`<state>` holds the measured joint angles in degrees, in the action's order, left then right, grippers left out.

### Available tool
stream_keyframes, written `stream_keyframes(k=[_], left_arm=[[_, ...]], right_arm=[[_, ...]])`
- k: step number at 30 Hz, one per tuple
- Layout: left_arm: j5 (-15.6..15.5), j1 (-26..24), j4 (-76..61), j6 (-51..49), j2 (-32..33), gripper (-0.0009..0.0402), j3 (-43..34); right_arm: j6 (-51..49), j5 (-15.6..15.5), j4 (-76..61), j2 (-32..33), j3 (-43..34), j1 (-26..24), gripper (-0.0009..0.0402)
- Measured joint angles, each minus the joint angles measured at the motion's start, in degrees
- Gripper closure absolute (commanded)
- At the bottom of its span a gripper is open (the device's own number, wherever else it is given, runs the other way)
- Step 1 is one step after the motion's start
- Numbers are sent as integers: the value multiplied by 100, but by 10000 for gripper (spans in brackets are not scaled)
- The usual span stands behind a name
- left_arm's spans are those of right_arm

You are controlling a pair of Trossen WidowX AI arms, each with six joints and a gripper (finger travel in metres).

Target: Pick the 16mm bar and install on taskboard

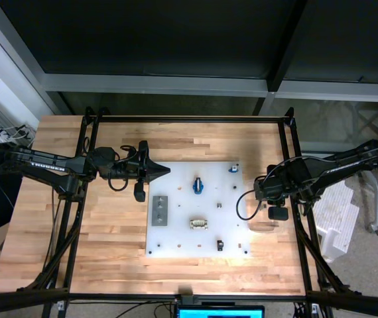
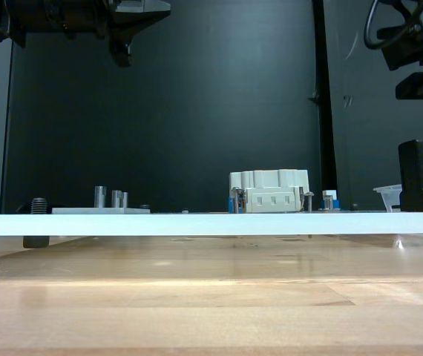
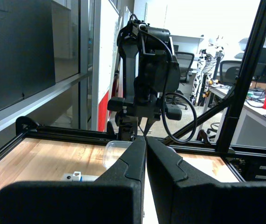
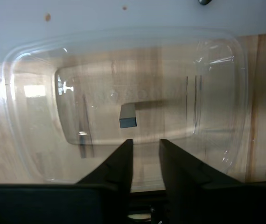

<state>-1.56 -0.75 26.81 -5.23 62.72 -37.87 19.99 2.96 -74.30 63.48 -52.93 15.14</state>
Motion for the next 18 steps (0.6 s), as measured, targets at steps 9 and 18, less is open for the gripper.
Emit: stream_keyframes(k=[9,18], left_arm=[[2,0,-2,2,0,393,2],[2,-2,-2,0,0,393,2]], right_arm=[[-144,20,240,39,243,195,216],[-157,50,621,72,511,404,209]])
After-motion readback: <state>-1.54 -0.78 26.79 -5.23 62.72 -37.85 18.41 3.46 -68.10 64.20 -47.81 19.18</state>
